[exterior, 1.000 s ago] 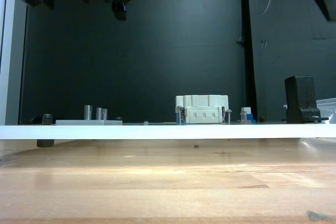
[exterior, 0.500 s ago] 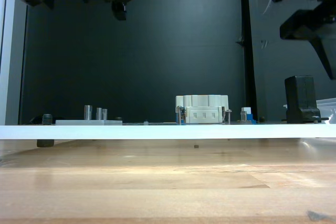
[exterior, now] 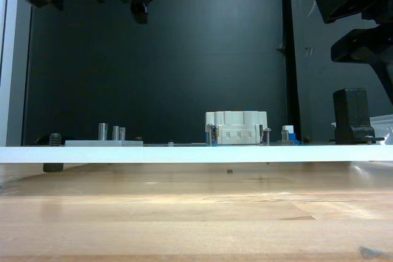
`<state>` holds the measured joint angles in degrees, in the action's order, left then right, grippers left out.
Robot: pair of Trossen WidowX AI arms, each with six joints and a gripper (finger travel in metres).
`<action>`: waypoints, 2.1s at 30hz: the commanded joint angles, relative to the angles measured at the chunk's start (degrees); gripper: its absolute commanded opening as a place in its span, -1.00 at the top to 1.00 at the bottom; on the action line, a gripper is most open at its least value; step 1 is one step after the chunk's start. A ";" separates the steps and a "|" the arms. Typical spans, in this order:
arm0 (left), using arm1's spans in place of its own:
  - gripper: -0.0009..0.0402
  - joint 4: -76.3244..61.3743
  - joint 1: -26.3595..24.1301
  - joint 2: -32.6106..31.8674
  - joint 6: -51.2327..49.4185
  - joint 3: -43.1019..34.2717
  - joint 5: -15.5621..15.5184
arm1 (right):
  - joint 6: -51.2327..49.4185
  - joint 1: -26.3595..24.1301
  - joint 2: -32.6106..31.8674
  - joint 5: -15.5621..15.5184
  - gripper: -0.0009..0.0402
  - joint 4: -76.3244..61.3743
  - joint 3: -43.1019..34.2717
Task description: Pick the 16mm bar and place in it's hole on the taskboard
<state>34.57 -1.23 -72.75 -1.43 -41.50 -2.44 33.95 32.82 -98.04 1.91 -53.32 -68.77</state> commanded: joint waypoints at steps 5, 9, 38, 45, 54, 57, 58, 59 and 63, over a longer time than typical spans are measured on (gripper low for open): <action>0.96 0.00 0.00 0.00 0.02 0.00 0.02 | -1.03 0.11 0.02 -0.07 0.34 0.11 0.37; 0.96 0.00 0.02 0.00 0.00 -0.02 0.00 | -1.46 0.11 0.02 -0.04 0.53 0.09 0.37; 0.96 0.00 0.02 0.00 0.00 0.00 0.02 | -34.88 0.22 1.31 0.00 0.96 -6.08 -5.22; 0.96 0.00 0.00 0.00 0.00 0.00 0.02 | -51.89 1.14 1.18 0.07 0.96 -6.80 -5.68; 0.96 0.00 0.02 0.00 0.02 0.00 0.00 | -71.30 2.78 1.18 0.04 0.96 -6.32 -5.60; 0.96 0.00 0.02 0.00 0.02 0.00 0.02 | -72.83 2.82 0.76 0.02 0.96 -6.19 -5.60; 0.96 0.00 0.02 0.00 0.00 0.00 0.02 | -73.33 2.84 0.57 0.02 0.96 -6.12 -5.60; 0.96 0.00 0.00 0.00 0.00 0.00 0.00 | -73.79 2.82 0.17 0.04 0.96 -5.97 -5.60; 0.96 0.00 0.00 0.00 0.00 0.00 0.00 | -75.54 2.82 -0.59 -0.02 0.96 -4.87 -5.60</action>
<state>34.54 -1.23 -72.75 -1.43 -41.50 -2.44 -40.97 35.64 -98.28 1.93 -58.65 -74.43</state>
